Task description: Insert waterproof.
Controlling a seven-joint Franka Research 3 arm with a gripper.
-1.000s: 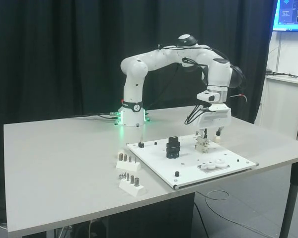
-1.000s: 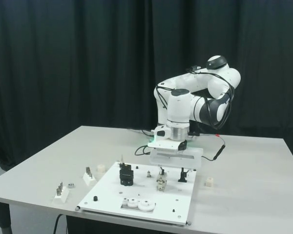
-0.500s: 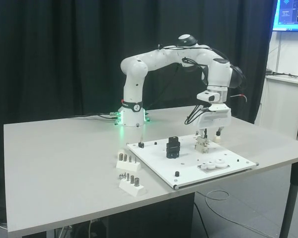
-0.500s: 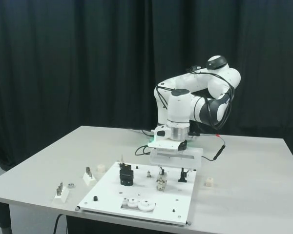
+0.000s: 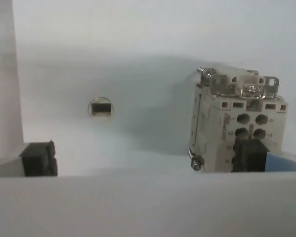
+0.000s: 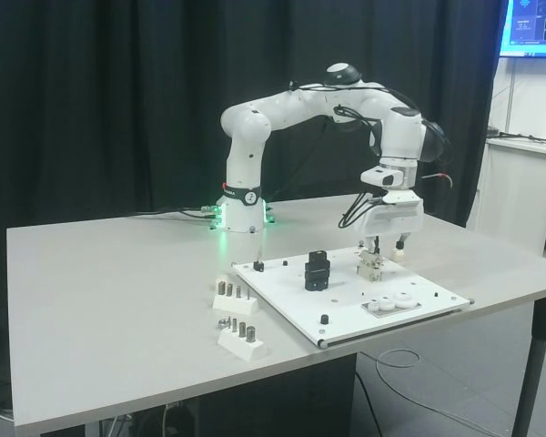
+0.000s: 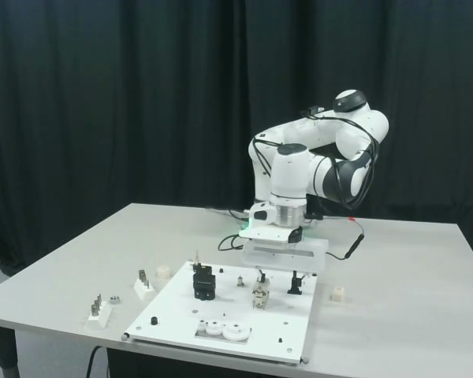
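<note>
Hovering hand (image 6: pixel 389 244) straddles upright white multi-pin connector block (image 5: pixel 239 129) on white board (image 6: pixel 282 284); one fingertip over block face, fingers spread wide, holding nothing.

Your connector (image 5: pixel 235 127) stands upright on the white board (image 5: pixel 138 59), a pale blocky housing with round numbered sockets on its face and a metal clamp with screws across its top. A small screw sticks out at its lower corner. In the first room view the connector (image 6: pixel 373 266) sits toward the board's (image 6: pixel 282 287) far side, between the black block and the board's right edge, behind the white gears. In the second room view you see it (image 7: pixel 259 296) near the board's (image 7: pixel 173 315) middle, right of the black block.
</note>
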